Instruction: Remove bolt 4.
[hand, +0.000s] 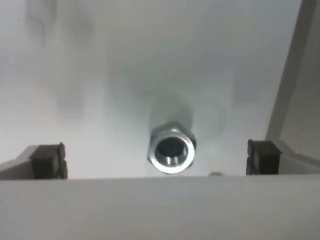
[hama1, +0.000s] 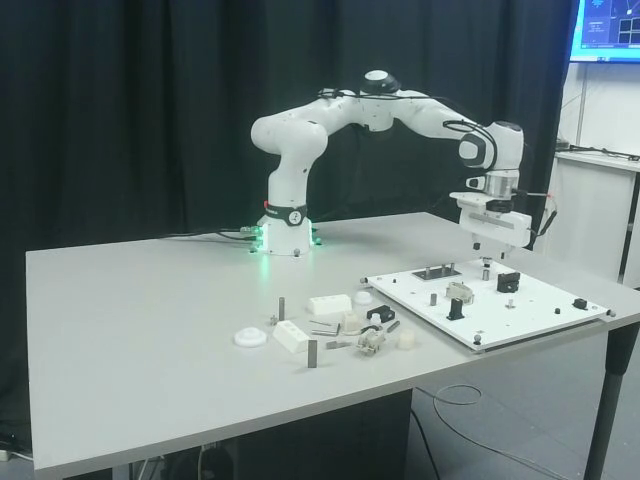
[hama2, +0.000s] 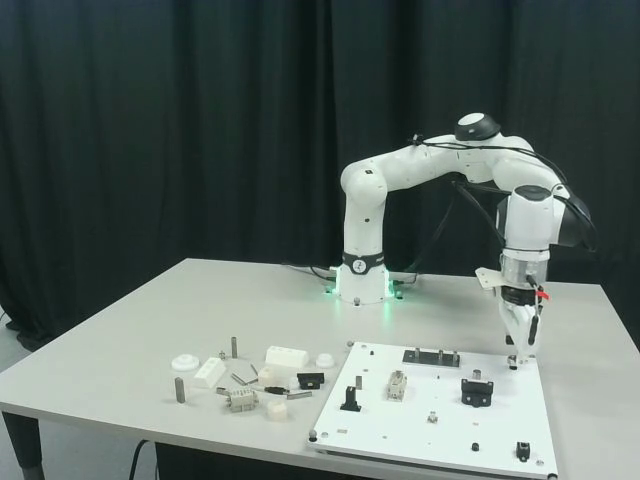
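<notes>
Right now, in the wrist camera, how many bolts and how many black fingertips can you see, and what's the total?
bolt: 1
black fingertips: 2
Total: 3

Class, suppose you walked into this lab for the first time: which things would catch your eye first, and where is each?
The white robot arm arches from its green-lit base at the table's back down to the white board. Its gripper hangs over the board's far corner, and the wrist view shows a hex-headed bolt between its open fingers. Small loose parts lie scattered on the grey table beside the board.
</notes>
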